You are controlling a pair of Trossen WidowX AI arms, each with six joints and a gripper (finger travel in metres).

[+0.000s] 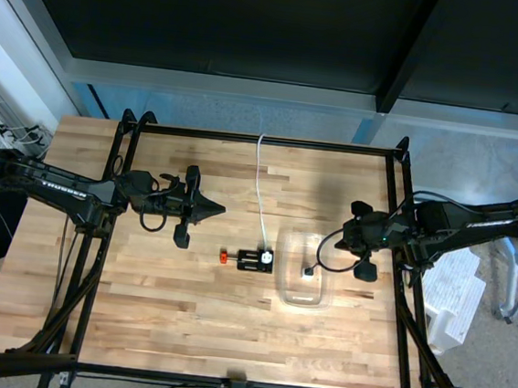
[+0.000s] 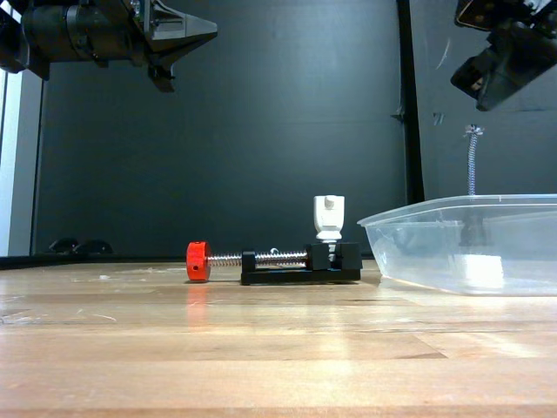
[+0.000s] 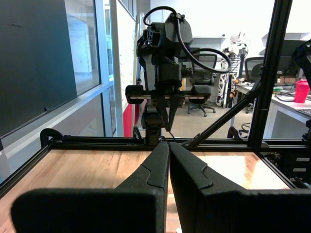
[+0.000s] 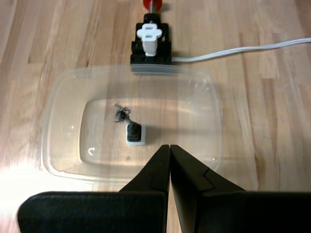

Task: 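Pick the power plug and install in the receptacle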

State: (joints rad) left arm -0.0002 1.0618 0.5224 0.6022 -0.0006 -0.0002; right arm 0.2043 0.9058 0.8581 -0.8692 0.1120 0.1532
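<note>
The power plug (image 4: pixel 133 130) is a tiny black piece standing on a small white-grey block inside the clear tray (image 4: pixel 53 111), with a frayed wire stub beside it. The receptacle (image 4: pixel 149 39) is a white socket face held upright in a black clamp (image 4: pixel 151 57) with a red knob (image 1: pixel 224 257), just beyond the tray. My right gripper (image 4: pixel 169 148) hovers shut and empty above the tray's near side, well over the plug (image 1: pixel 308 272). My left gripper (image 1: pixel 221 210) hangs high over the left part of the table, shut and empty, pointing towards the right arm.
A thin white cord (image 1: pixel 262 185) runs from the receptacle (image 2: pixel 328 216) to the table's far edge. A black metal frame (image 1: pixel 264 140) borders the wooden table. The tray's wall (image 2: pixel 435 248) rises beside the clamp (image 2: pixel 300 261) at table height.
</note>
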